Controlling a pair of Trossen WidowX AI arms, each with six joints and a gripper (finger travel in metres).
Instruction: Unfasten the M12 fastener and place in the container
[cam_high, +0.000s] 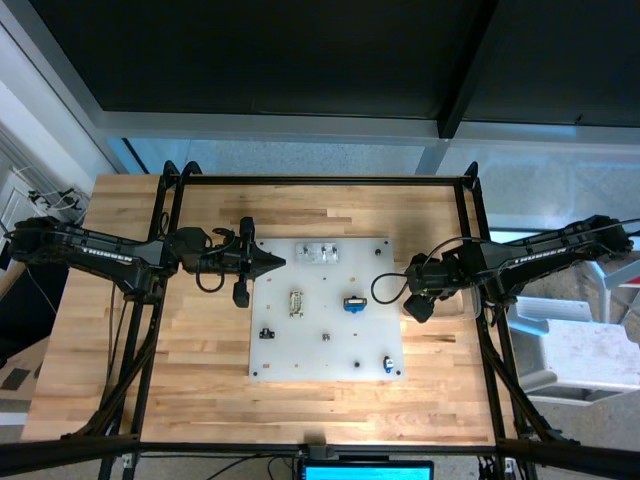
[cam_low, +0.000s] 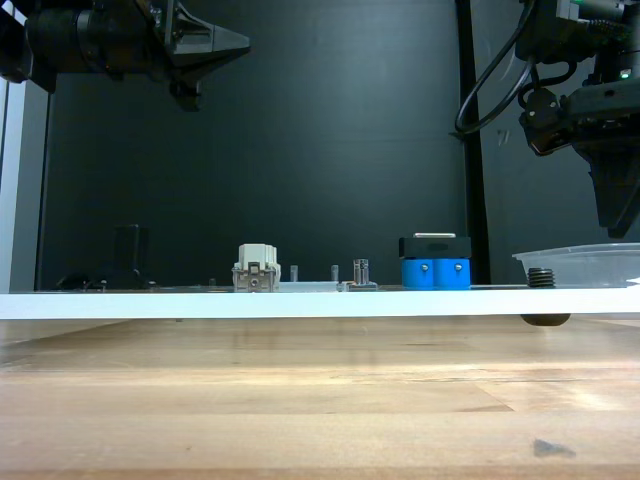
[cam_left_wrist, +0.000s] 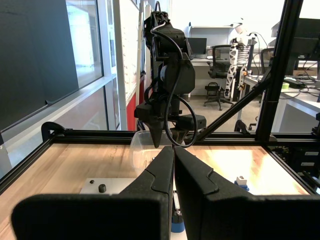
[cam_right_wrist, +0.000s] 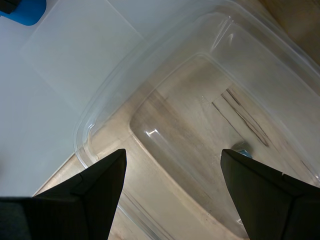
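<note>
My right gripper hangs open, pointing down over the see-through container just off the white board's right edge. A small silver nut lies on the container's floor, partly behind one finger. In the low view the black ribbed stud stands bare in front of the container, with the right gripper above the tray. My left gripper is shut on nothing and held high over the board's far left edge; the left wrist view shows its fingertips together.
On the board stand a blue block, a beige connector, a silver post and a black post. A black frame rail runs round the wooden table.
</note>
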